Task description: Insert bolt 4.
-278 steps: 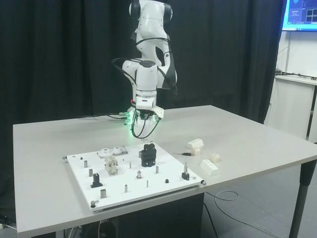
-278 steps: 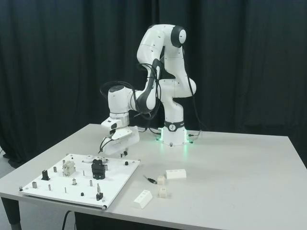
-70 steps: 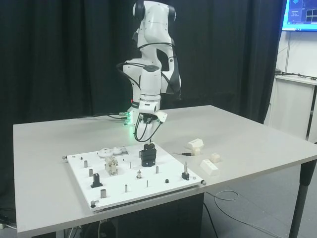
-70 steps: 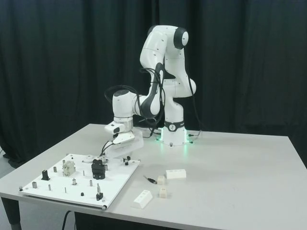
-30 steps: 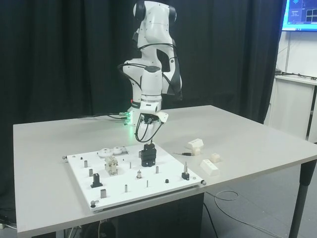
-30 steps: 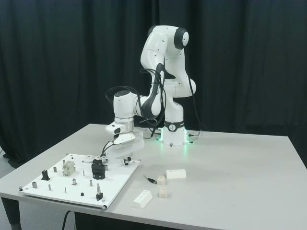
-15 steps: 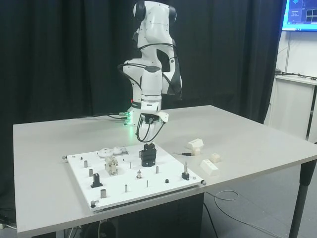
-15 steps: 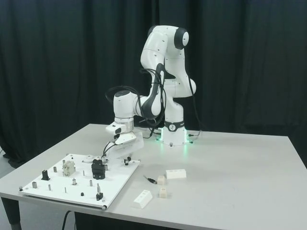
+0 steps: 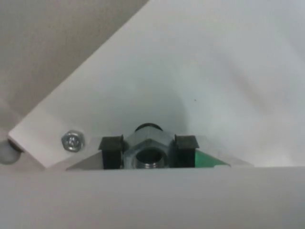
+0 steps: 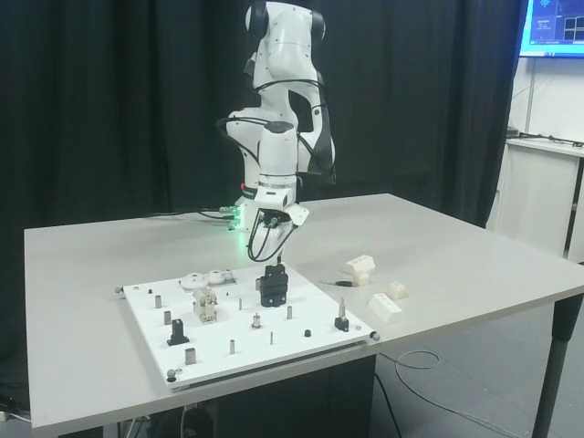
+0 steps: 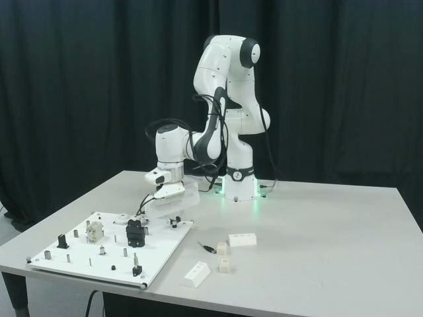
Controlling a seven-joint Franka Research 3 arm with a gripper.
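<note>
Wrist view: a hex-headed bolt [image 9: 149,151] was seen end-on, clamped between the two black fingertip pads [image 9: 111,149] of the gripper [image 9: 149,152], so the hand was judged to be closed on it. Below and beyond the bolt lay the white assembly board [image 9: 200,71], with one of its corners and a small corner nut [image 9: 73,140] in sight, and the grey table [image 9: 47,43] past the board's edge. From the first room view the gripper [image 10: 274,219] was noted hanging above the far edge of the board [image 10: 146,319], near the black block [image 10: 273,285] but clear of it; the bolt itself could not be made out there. In the second room view the gripper [image 11: 173,198] was placed over the board's far corner [image 11: 188,224], apart from the surface. The target hole for bolt 4 was not identified in any view. The step in hand was judged to be carriage of the bolt toward its hole. For a clean insertion, the shank should be kept upright, centred over the hole before descent, lowered slowly, and the grip held firm until the thread or bore was felt to accept it; a tilted entry would likely jam.
</note>
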